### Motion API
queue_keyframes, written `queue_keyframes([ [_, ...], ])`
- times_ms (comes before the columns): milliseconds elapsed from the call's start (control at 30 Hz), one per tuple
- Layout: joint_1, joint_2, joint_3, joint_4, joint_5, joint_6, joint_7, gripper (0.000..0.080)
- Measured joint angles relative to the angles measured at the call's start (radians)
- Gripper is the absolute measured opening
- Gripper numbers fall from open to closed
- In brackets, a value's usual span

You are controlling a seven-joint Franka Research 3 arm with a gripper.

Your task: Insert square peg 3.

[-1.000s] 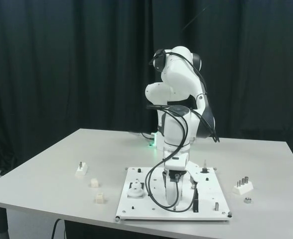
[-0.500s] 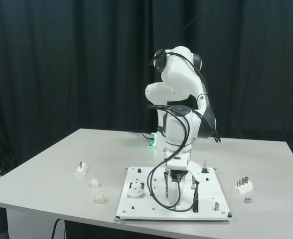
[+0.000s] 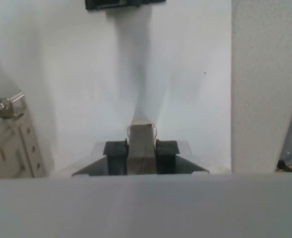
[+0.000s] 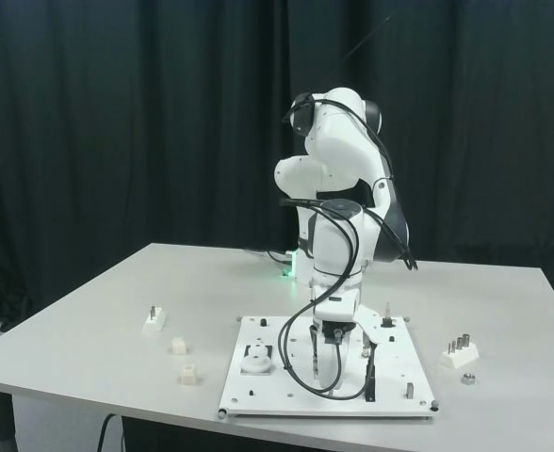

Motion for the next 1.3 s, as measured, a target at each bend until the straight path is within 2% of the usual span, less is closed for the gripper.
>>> queue_keyframes([
  [867,0.002,-0.002,-0.002,-0.006,-0.006,0.007,0.064,0.0114],
  [1300,0.002,-0.003,-0.002,-0.007,-0.007,0.008,0.144,0.0114],
])
